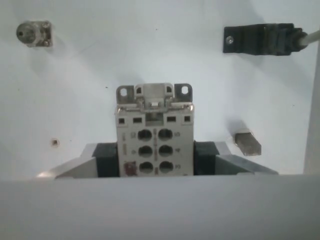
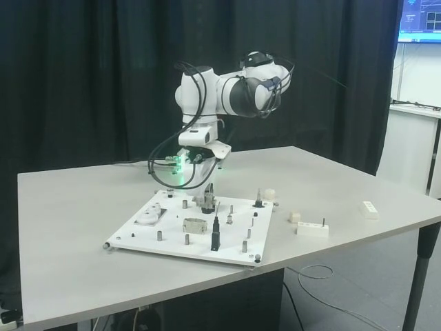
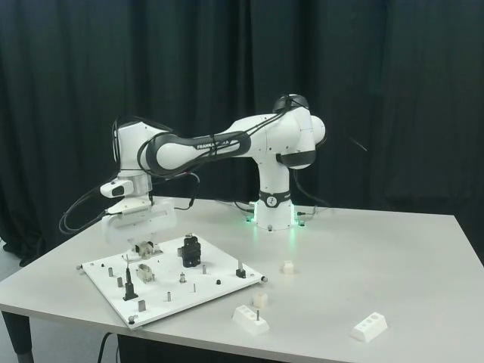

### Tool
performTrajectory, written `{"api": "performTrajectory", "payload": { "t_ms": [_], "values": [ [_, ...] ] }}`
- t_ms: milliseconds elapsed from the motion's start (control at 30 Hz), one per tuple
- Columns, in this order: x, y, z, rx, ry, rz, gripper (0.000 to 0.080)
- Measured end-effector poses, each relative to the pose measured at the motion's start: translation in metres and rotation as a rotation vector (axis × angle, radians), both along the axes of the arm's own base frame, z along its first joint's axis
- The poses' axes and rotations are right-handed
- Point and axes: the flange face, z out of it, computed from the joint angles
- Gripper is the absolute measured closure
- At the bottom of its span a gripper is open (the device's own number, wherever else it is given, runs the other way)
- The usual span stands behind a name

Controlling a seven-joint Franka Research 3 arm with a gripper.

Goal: Place waterproof.

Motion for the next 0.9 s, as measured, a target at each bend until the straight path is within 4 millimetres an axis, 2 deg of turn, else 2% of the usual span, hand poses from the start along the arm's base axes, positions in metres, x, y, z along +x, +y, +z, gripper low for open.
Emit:
{"api": "performTrajectory", "payload": {
  "t_ms": [900],
  "values": [
    [0.0034, -0.0002, 0.0045, -0.008, -0.006, 0.005, 0.0494]
  ]
}}
